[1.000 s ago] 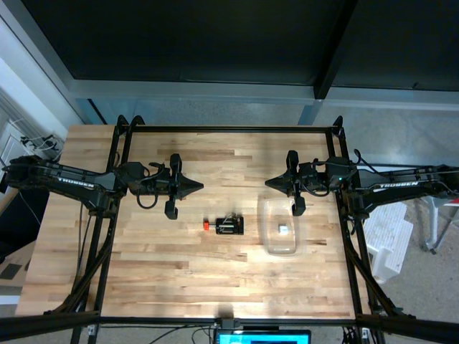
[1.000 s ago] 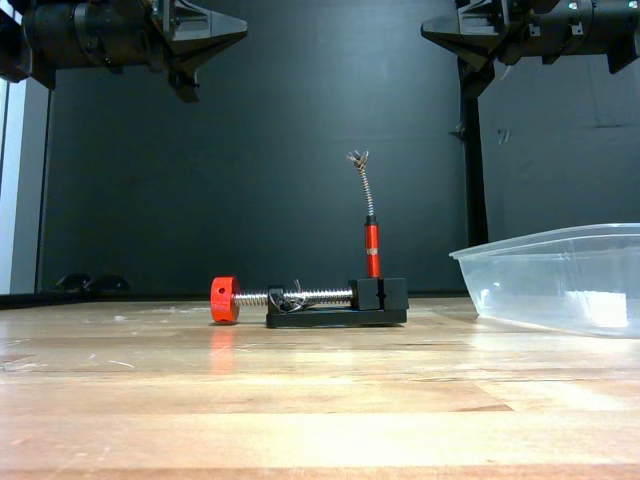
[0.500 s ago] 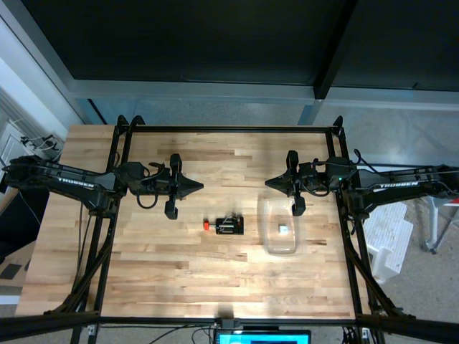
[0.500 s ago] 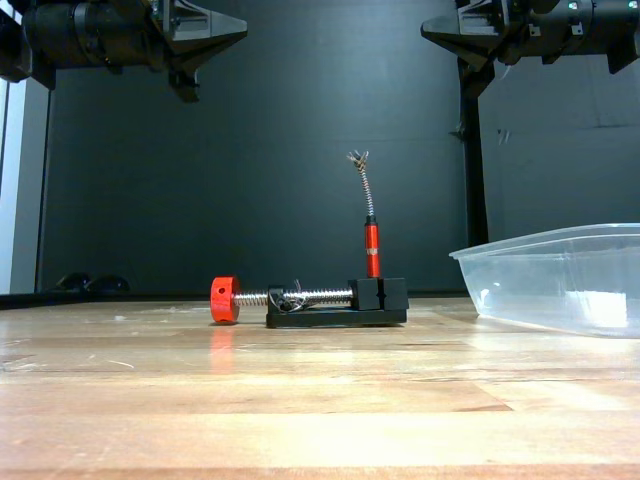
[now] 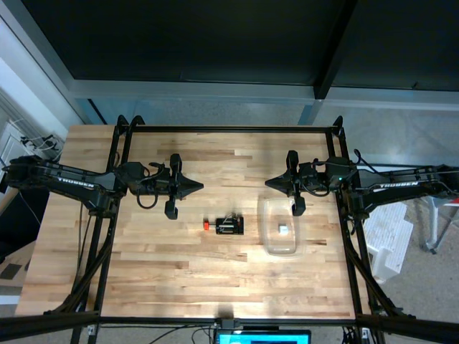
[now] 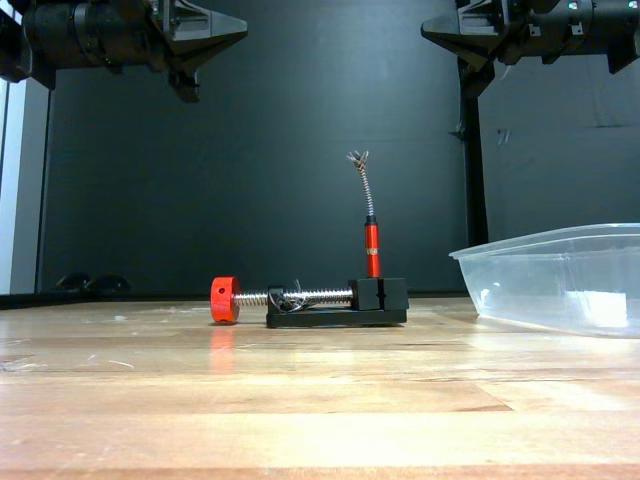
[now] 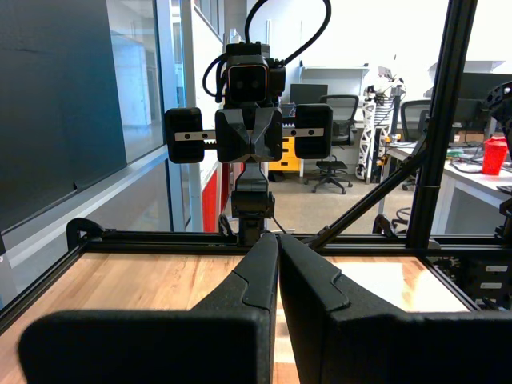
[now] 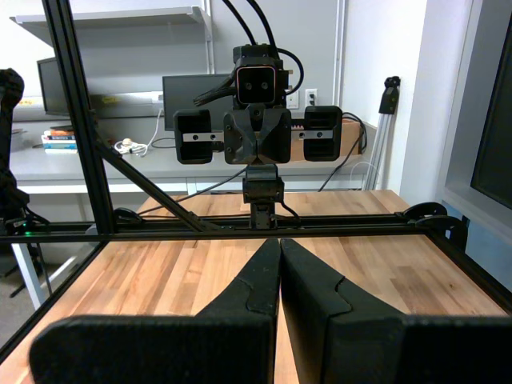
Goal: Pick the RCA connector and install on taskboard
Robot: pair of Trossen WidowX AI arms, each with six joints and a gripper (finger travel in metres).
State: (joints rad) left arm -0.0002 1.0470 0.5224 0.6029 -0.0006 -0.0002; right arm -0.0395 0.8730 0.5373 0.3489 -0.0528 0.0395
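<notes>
Left end effector [image 5: 200, 186]: black fingers pressed together, raised over the wooden surface [image 5: 179, 272], left of centre.
Right end effector [image 5: 267, 184]: fingers together, raised near the clear plastic tray [image 5: 264, 229].
Small black rectangular taskboard [image 5: 232, 226]: mid-surface, red piece towards the left edge.
RCA connector: cannot tell where.

- Left gripper [image 6: 244, 37], high over the table's left side: upper body clipped by the low view's top edge.
- Right gripper [image 6: 425, 34], high over the right side: also clipped there.
- Clear plastic tray [image 6: 520, 262]: right end runs off the low view.
- Small whitish square [image 5: 284, 228] in the tray: too small to identify, and only a pale blur through the tray wall.
- Small black rectangular taskboard with a red knob [image 5: 229, 226]: top fittings too small to tell apart from above.
- Wrist views: black fingers [image 7: 256, 280] [image 8: 260, 280] hide the table beneath.
</notes>
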